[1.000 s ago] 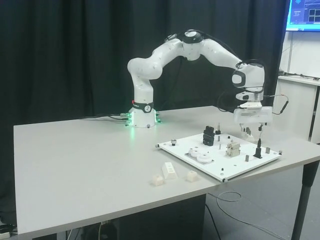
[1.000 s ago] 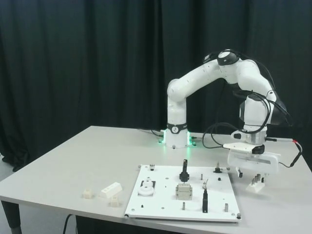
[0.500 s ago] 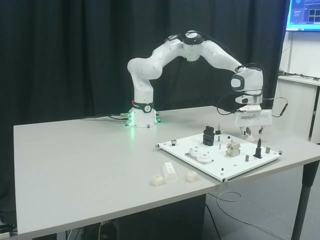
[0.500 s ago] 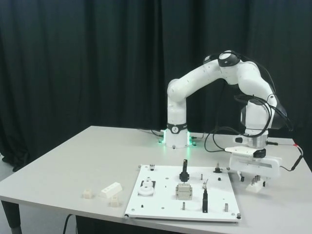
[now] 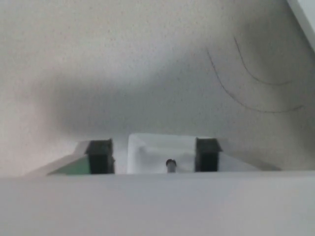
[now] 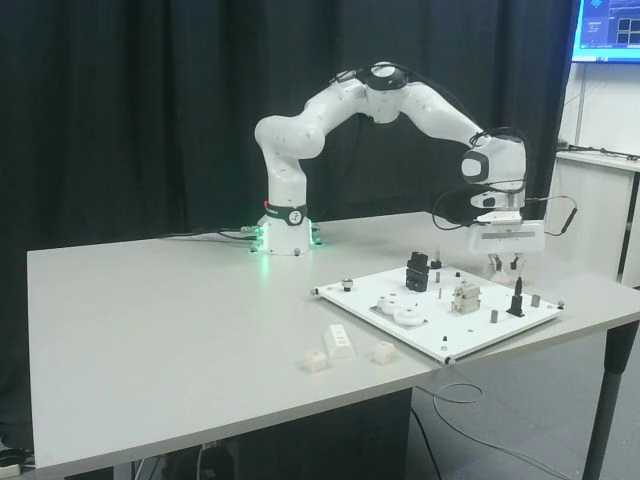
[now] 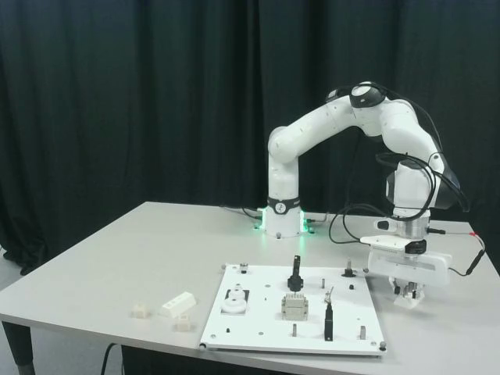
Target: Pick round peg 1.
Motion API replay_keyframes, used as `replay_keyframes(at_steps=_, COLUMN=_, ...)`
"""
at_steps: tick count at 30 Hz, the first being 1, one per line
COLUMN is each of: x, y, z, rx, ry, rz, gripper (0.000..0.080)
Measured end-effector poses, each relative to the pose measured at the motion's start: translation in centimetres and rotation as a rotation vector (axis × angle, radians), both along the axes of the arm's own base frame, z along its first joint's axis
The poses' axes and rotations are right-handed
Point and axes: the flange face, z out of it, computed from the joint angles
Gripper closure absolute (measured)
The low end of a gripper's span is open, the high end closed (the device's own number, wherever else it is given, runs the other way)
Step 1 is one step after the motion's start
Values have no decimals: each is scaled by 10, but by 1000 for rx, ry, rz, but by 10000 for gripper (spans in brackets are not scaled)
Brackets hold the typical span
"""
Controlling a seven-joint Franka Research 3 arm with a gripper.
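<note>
White arm segments are seen arching from the base at centre frame toward the right side in both room views, with the wrist pointed straight down. Compared with a second ago, the end effector has been lowered: it was hanging above the small white holder block before, and is now seen right down at it, at the lower right of the second room view, on the grey tabletop just beside the right edge of the white assembly board. In the first room view the end effector is placed right of centre, behind the board.

In the wrist view, two black fingertips are seen spread apart at the lower middle of the frame, one on each side of the holder block. Round peg 1 is seen as a small upright pin standing in that block, between the fingertips and untouched by either; a clear gap is left on both sides. The end effector is therefore open at a moderate width and nothing is held.

Three small white blocks are seen at the lower centre of the first room view, unchanged from the earlier frames.
</note>
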Motion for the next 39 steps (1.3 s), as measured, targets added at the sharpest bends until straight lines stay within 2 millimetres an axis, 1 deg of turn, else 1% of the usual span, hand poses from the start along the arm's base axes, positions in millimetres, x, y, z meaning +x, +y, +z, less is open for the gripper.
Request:
replay_keyframes(at_steps=2, x=0, y=0, z=0, rx=0, ry=-1, rz=-2, gripper=182)
replay_keyframes(at_steps=3, x=0, y=0, z=0, rx=0, ry=-2, rz=-3, gripper=522)
replay_keyframes(at_steps=8, x=0, y=0, z=0, rx=0, ry=-2, rz=-4, gripper=522)
replay_keyframes(at_steps=9, x=0, y=0, z=0, rx=-1, ry=-2, rz=-4, gripper=718)
replay_keyframes(at_steps=15, x=0, y=-1, z=0, rx=-1, ry=-2, rz=-4, gripper=718)
replay_keyframes(at_steps=16, x=0, y=-1, z=0, rx=-1, ry=-2, rz=-4, gripper=765)
replay_keyframes(at_steps=26, x=2, y=-1, z=3, rx=1, ry=-8, rz=-6, gripper=765)
replay_keyframes(at_steps=34, x=4, y=0, z=18, rx=6, ry=-24, rz=-5, gripper=765)
replay_keyframes(at_steps=39, x=4, y=0, z=31, rx=2, ry=-24, rz=0, gripper=766)
